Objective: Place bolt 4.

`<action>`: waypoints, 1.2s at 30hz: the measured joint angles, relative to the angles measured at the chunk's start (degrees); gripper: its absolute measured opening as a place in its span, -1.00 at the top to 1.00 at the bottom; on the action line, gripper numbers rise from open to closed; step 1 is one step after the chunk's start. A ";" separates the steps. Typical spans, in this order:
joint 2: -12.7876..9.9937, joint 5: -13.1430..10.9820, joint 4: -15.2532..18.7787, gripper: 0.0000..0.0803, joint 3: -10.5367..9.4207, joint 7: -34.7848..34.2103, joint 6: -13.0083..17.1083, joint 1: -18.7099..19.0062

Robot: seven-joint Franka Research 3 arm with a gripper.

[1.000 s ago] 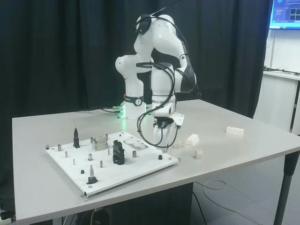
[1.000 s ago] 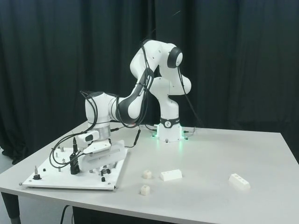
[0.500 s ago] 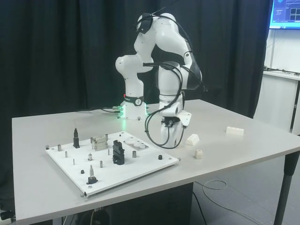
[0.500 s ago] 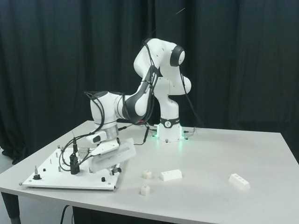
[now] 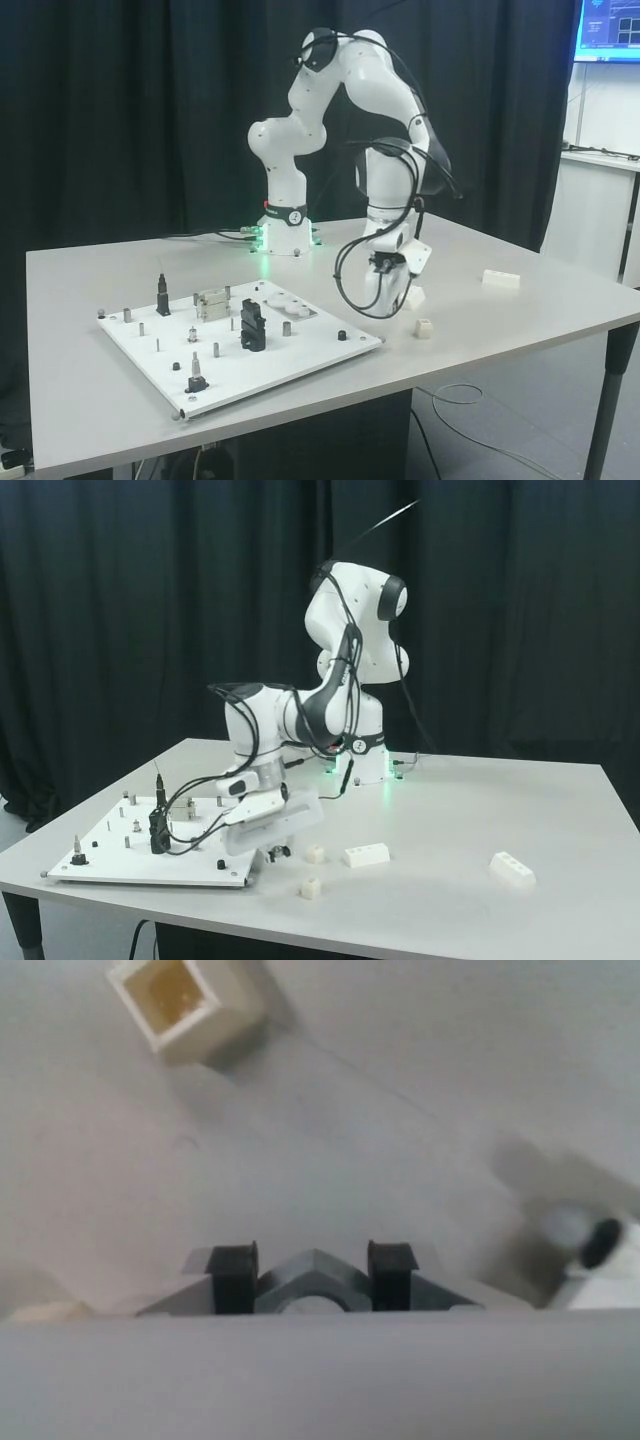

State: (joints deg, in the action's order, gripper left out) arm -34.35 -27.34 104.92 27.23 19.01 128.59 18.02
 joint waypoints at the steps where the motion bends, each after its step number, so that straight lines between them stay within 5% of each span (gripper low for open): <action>1: -0.01 0.13 0.34 0.42 0.00 -0.58 0.38 0.30; 24: 0.41 1.17 9.59 0.42 -2.55 -7.06 13.67 3.89; 34: 1.64 1.55 11.06 0.42 -2.75 -9.31 15.59 4.57; 35: 1.86 1.76 11.13 -0.54 -2.75 -9.43 15.59 4.63; 36: 2.09 1.99 11.20 -0.54 -2.74 -9.51 15.60 4.70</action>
State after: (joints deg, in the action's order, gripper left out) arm -32.26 -25.35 116.11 24.48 9.50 144.18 22.71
